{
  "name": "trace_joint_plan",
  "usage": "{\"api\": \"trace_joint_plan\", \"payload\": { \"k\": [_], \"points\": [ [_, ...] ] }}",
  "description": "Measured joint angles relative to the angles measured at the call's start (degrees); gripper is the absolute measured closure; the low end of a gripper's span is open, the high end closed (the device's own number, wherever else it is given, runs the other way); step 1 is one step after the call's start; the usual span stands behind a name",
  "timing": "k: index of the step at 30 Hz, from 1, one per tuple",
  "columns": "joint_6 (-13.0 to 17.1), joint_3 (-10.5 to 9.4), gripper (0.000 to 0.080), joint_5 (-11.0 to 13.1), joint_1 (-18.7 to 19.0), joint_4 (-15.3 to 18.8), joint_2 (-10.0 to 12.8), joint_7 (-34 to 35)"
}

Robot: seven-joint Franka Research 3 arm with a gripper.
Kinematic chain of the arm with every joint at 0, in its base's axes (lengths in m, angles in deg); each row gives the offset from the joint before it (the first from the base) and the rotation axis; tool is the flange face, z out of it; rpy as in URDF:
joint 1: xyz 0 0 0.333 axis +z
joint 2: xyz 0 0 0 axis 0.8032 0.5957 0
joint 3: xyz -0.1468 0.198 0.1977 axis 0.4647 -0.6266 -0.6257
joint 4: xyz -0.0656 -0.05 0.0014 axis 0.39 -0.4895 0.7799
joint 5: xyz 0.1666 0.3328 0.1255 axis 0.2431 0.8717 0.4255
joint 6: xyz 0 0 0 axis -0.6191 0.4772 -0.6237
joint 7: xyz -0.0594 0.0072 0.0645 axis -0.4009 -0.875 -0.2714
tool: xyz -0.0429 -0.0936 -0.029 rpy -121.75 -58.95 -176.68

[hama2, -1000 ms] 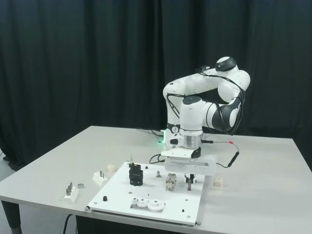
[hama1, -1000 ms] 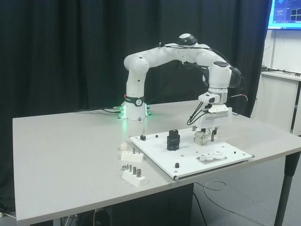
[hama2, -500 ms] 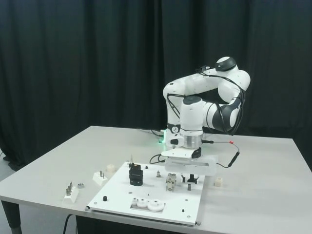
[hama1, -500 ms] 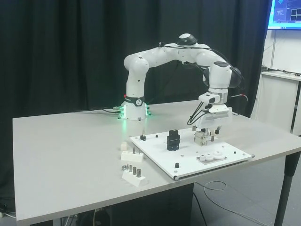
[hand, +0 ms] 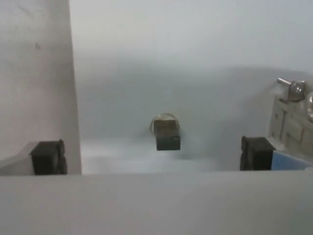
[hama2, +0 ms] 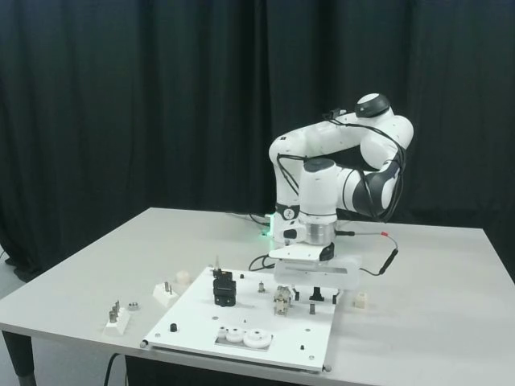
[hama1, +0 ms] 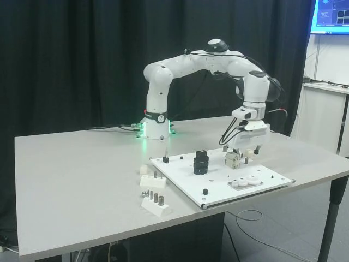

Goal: Insert square peg 3.

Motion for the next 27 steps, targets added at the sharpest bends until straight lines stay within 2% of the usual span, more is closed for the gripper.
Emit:
{"api": "trace_joint_plan", "payload": {
  "k": [1,27],
  "points": [
    [0.0,0.07,0.0012,0.0,0.0,-0.1,0.0,0.0],
    [-1.4,2.9,0.0003,0.0,-0.8,-0.3,-0.7,0.2]
  ]
}}
